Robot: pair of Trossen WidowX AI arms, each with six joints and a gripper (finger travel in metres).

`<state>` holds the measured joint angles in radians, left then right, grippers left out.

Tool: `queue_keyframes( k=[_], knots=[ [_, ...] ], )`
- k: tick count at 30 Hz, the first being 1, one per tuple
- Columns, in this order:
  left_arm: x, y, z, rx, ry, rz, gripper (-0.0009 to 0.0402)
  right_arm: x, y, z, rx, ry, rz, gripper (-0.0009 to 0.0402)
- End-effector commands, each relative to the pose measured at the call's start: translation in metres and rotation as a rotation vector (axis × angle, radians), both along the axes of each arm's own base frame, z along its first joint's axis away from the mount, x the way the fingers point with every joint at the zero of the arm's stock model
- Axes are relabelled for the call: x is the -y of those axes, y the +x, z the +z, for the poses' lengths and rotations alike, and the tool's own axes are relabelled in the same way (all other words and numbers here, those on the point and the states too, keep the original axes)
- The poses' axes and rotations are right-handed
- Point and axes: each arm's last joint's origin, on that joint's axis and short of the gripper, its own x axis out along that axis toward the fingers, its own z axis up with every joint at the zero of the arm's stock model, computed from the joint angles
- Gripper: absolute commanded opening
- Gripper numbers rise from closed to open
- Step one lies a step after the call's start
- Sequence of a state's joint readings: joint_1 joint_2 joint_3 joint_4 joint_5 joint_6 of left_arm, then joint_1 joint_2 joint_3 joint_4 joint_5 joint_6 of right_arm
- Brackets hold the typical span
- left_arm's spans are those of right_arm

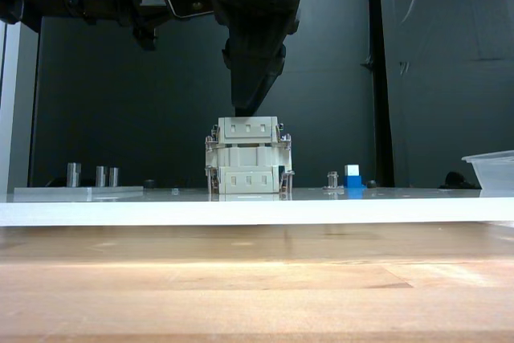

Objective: Remove the HAN10-E connector and place it in the container

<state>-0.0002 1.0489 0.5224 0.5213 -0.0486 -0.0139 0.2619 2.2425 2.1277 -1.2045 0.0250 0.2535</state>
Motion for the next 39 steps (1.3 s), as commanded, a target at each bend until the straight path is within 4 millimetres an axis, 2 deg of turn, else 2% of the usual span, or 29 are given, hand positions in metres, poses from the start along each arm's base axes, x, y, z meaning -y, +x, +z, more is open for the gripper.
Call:
queue_keyframes(
  k=[1, 17, 25, 30, 39],
  knots=[
    [0.000, 0.000, 0.000, 0.000, 0.000, 0.000, 0.0000, -0.001, 0.001, -0.003, -0.003, -0.001, 0.000, 0.0254],
    [0.000, 0.000, 0.000, 0.000, 0.000, 0.000, 0.0000, -0.002, 0.001, -0.021, -0.013, -0.004, 0.008, 0.0254],
    [0.000, 0.000, 0.000, 0.000, 0.000, 0.000, 0.0000, -0.003, 0.001, -0.022, -0.010, -0.004, 0.008, 0.0248],
    [0.000, 0.000, 0.000, 0.000, 0.000, 0.000, 0.0000, -0.002, 0.001, -0.023, -0.013, -0.005, 0.009, 0.0212],
    [0.000, 0.000, 0.000, 0.000, 0.000, 0.000, 0.0000, -0.002, 0.001, -0.024, -0.016, -0.005, 0.009, 0.0117]
  ],
)
